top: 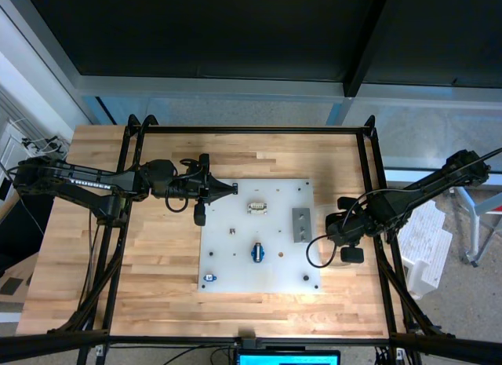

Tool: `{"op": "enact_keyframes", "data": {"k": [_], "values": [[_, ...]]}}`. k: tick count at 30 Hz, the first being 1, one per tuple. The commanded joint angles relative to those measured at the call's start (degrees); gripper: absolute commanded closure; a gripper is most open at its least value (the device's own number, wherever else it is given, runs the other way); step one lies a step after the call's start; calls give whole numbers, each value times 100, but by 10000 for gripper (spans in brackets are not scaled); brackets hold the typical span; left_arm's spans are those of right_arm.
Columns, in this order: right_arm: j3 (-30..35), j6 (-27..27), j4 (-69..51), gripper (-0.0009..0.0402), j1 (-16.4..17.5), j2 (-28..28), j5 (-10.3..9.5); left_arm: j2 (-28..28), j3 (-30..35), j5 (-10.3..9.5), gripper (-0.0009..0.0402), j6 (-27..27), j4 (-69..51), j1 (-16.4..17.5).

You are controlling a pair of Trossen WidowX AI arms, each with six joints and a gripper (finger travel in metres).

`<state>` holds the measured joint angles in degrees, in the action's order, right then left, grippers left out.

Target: Pick the 16mm cylinder and install on the taskboard

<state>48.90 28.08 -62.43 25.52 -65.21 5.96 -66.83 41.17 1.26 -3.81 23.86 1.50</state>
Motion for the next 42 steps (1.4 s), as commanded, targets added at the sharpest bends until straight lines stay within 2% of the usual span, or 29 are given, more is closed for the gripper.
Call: {"op": "enact_keyframes", "data": {"k": [1,23,42], "values": [[92,-2,2,393,-4,-90,4,-2,2,0,393,2,0,0],[743,-66,13,393,-166,-907,4,-2,2,2,393,2,2,2],[1561,-208,11,388,-417,-1786,7,-2,2,0,393,2,0,0]]}}
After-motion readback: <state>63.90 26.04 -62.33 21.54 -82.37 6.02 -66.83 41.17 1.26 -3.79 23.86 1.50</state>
